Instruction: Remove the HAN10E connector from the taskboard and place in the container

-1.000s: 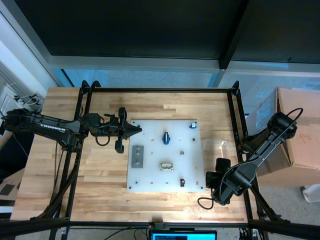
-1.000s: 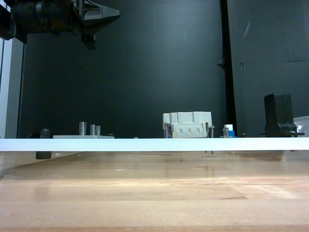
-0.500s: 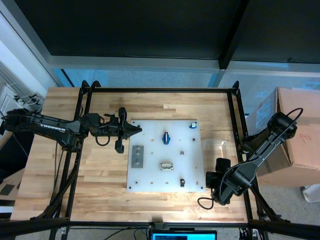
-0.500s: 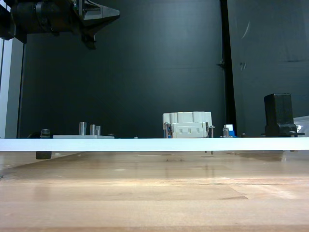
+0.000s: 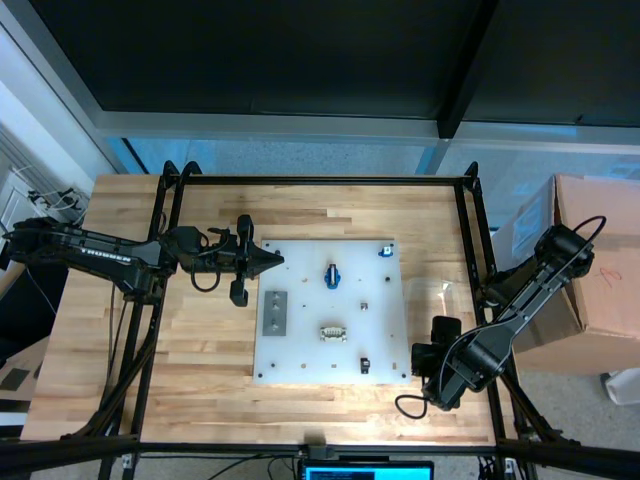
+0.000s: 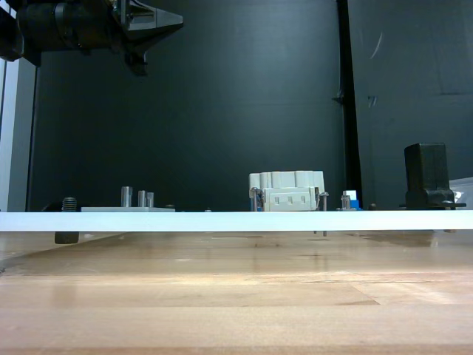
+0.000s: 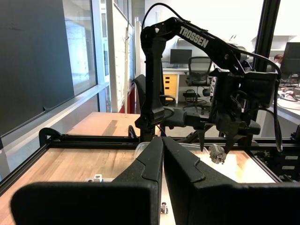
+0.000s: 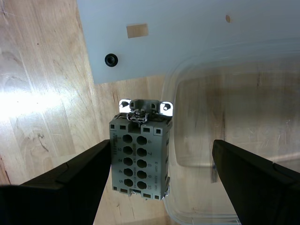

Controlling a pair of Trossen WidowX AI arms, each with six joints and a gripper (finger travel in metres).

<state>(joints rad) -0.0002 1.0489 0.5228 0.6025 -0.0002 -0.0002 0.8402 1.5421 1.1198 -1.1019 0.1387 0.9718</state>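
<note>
The grey, box-shaped plastic HAN10E connector (image 8: pixel 139 157), with 10 round holes in 2 rows of 5 and a shiny metal bracket at 1 end, is off the flat white plastic taskboard (image 5: pixel 300 300). It sits mostly over the pale wooden table (image 5: pixel 200 350), with 1 long side at the rounded rim of the clear plastic container (image 8: pixel 243 103). Whether it rests there or hangs cannot be told. The right gripper (image 8: pixel 161 143) points down over it by the board's near right corner. Its black jaws are spread wide, and 1 finger is just beside the connector. The left gripper (image 5: pixel 270 258) is raised over the board's left edge, jaws pressed together on nothing. A cream ribbed socket block (image 6: pixel 287 191) stands screwed to the board.
</note>
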